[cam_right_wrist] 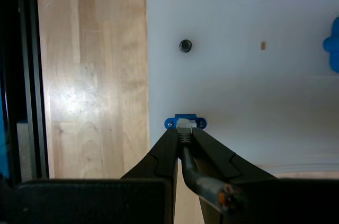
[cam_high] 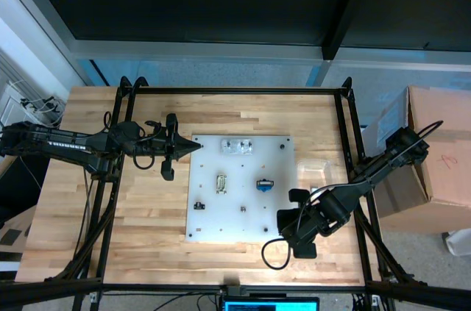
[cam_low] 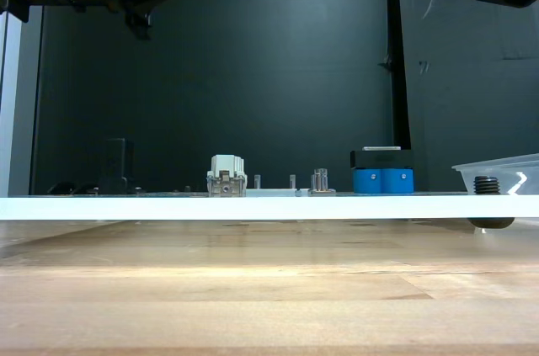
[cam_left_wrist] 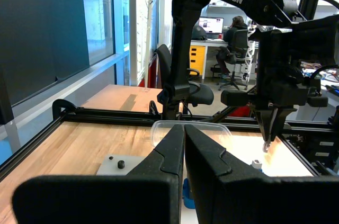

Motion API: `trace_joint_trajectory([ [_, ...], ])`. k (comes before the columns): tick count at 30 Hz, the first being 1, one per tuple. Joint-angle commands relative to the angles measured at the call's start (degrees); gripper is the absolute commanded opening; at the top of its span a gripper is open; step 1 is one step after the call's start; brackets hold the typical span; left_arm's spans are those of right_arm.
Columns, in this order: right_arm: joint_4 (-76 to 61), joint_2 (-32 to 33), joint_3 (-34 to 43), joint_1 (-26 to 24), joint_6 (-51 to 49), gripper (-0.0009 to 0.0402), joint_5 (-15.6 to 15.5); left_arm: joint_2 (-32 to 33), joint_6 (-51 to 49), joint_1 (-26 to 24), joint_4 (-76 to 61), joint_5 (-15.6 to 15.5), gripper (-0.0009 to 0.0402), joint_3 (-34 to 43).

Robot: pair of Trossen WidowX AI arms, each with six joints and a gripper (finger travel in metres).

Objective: Pick the RJ45 connector and install on the taskboard

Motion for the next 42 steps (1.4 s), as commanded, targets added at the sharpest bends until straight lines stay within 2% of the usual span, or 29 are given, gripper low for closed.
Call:
trace_joint_trajectory([
  [1, 0.1, 0.0, -0.6, 0.0, -0.1, 0.0000, 0.0, 0.0, 0.0, 0.0, 0.0, 0.0, 0.0000, 0.0],
  [12, 0.0, 2.4, -0.9, 0.4, -0.6, 0.0000, 0.1, 0.0, 0.0, 0.0, 0.0, 0.0, 0.0000, 0.0],
  [28, 4.8, 2.5, -4.7, 0.4, -0.6, 0.0000, 0.1, 0.0, 0.0, 0.0, 0.0, 0.0, 0.0000, 0.0],
  [42, 5.1, 3.5, -5.0, 0.4, -0.5, 0.0000, 0.1, 0.0, 0.0, 0.0, 0.0, 0.0, 0.0000, 0.0],
])
